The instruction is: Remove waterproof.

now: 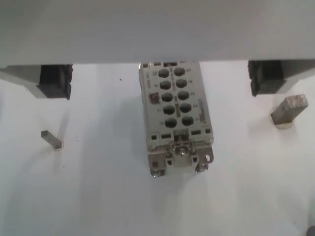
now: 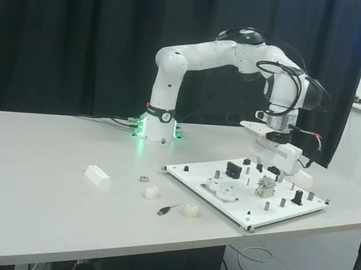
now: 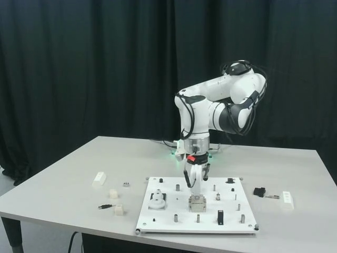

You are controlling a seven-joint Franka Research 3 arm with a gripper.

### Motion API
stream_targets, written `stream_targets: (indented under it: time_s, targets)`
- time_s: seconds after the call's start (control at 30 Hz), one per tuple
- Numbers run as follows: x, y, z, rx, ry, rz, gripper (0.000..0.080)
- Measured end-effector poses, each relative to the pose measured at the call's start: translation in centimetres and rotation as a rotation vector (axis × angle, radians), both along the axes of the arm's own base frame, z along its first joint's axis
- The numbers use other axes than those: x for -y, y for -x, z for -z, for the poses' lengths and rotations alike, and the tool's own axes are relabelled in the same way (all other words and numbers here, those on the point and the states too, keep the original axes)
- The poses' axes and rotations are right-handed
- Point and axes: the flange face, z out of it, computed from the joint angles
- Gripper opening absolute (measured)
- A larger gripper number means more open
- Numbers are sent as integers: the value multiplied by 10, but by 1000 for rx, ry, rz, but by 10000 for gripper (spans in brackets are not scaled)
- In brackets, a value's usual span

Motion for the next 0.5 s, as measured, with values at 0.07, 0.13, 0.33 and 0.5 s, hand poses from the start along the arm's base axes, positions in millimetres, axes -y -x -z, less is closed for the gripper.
stream_targets:
  time_s: [0.07, 0.13, 0.33, 0.5]
  targets:
    - [0, 0, 1, -1, 1, 1, 800]
    - [0, 0, 2, -2, 3, 1, 800]
    - [1, 0, 5, -5, 12, 1, 800]
    - [0, 0, 10, -4, 17, 0, 800]
